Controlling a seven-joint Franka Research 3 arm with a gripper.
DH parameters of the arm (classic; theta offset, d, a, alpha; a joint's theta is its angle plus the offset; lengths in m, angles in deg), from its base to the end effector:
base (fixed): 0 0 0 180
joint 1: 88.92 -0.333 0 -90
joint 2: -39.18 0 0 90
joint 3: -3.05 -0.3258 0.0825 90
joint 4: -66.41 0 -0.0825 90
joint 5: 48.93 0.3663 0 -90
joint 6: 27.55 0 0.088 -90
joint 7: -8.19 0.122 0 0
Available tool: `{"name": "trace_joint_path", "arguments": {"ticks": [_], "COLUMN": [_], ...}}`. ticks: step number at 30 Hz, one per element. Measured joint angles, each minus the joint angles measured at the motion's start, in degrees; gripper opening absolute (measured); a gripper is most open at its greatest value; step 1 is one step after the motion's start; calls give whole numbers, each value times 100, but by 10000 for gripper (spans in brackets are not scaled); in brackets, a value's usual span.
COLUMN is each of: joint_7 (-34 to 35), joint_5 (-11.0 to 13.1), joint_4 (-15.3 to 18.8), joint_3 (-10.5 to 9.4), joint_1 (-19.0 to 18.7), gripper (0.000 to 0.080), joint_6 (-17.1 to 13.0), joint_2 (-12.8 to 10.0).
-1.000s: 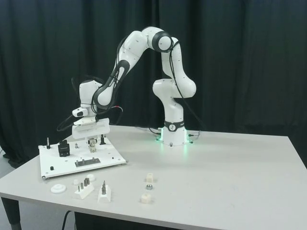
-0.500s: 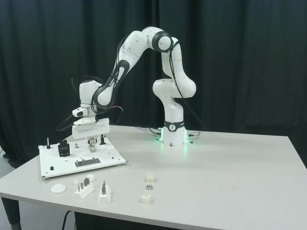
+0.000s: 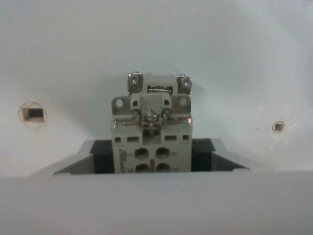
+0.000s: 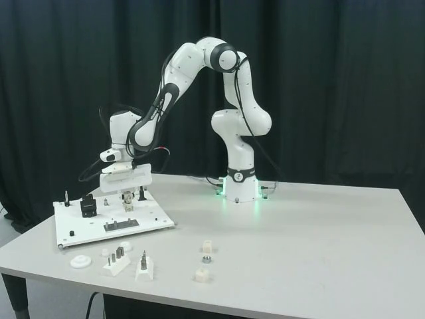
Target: Insert waterproof.
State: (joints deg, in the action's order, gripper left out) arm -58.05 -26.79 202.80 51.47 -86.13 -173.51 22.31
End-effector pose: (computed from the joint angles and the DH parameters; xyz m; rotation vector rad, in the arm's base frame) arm 0.3020 -0.3916 0.2478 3.1343 -0.0631 -0.0039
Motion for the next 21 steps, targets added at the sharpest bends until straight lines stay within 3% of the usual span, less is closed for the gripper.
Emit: {"name": "trace_joint_path", "arguments": {"ticks": [21], "joint_7": [0], "joint_5": [91], "joint_4": [-4], "joint_3": [-21], "joint_1": [-2], "gripper": [314], "joint_6": [-41], "joint_2": [-13]}}
